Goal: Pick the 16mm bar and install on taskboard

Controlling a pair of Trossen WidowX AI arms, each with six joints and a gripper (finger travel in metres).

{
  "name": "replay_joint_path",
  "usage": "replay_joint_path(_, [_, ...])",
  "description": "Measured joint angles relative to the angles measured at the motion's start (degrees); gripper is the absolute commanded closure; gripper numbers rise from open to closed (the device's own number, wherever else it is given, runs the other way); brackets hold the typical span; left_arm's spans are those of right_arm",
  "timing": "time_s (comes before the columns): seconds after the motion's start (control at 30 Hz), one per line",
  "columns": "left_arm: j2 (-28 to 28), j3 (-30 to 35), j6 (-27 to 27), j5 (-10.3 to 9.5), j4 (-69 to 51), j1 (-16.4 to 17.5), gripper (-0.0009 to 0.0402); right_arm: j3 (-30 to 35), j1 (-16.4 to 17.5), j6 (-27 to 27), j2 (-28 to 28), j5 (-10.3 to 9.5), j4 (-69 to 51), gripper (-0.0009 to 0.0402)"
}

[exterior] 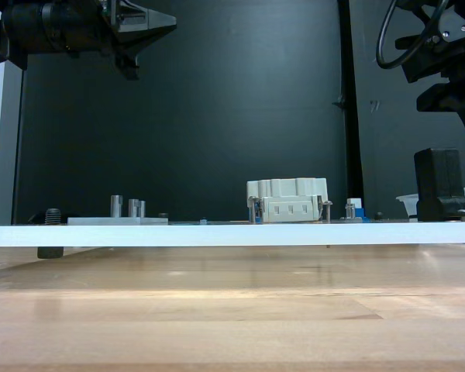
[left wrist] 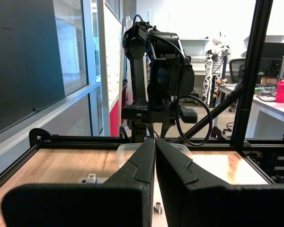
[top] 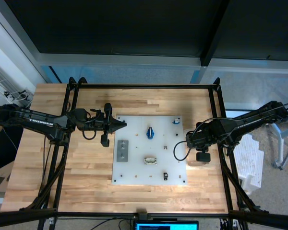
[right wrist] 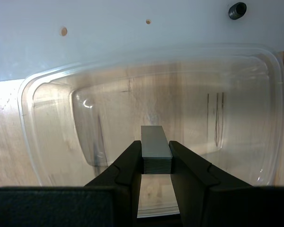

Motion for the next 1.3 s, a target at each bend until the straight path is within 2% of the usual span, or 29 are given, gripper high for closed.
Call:
replay_joint_path(0.17, [0.02, 0.0, 0.0, -0.02, 0.0, 0.0, 0.0393, 0.0, 0.44, 0.13, 0.0, 0.0, 0.07, 0.0387])
replay_joint_path(0.53, [0.0, -0.02, -0.02, -0.02, 0.0, 0.0, 0.0393, 3.56, 3.96, 2.97, 2.58, 0.0, -0.37, 0.0387])
replay_joint_path(1.3, [0.0, 0.0, 0.0, -0.02, -0.02, 0.0, 0.0393, 19.54, 12.44, 8.15, 19.61, 0.04, -0.81, 0.0387])
